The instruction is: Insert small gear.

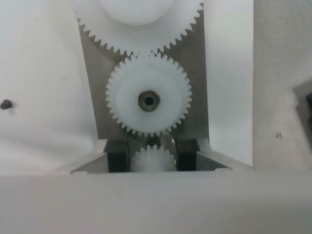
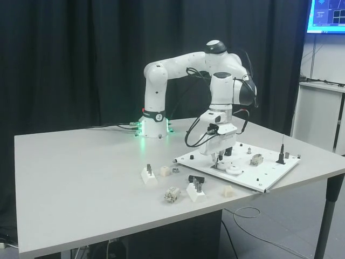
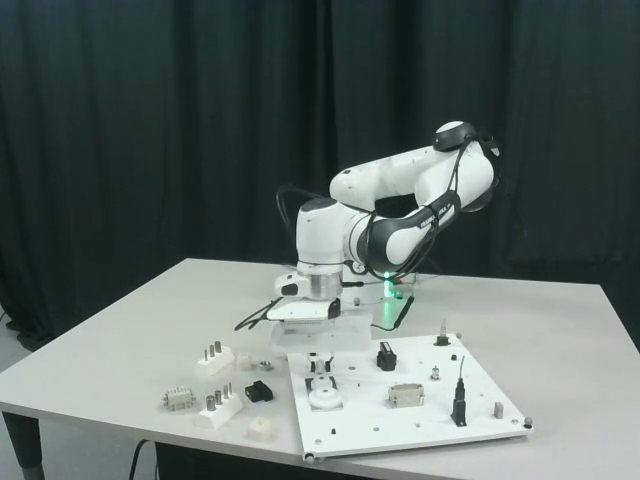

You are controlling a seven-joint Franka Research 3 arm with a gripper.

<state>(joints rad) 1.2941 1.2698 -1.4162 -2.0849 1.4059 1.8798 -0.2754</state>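
Right, gripper [image 1: 153, 157] is clenched on the small gear [image 1: 153, 160], held between 2 black fingertips [image 1: 118, 155], just at 6 o'clock of the medium gear [image 1: 148, 100], teeth nearly touching; the large gear [image 1: 140, 24] sits at 12 o'clock. The step looks like final seating on the white board [image 3: 420, 415]: come straight down and wiggle slightly so the teeth mesh instead of riding on top. No brands, labels or readable writing visible.
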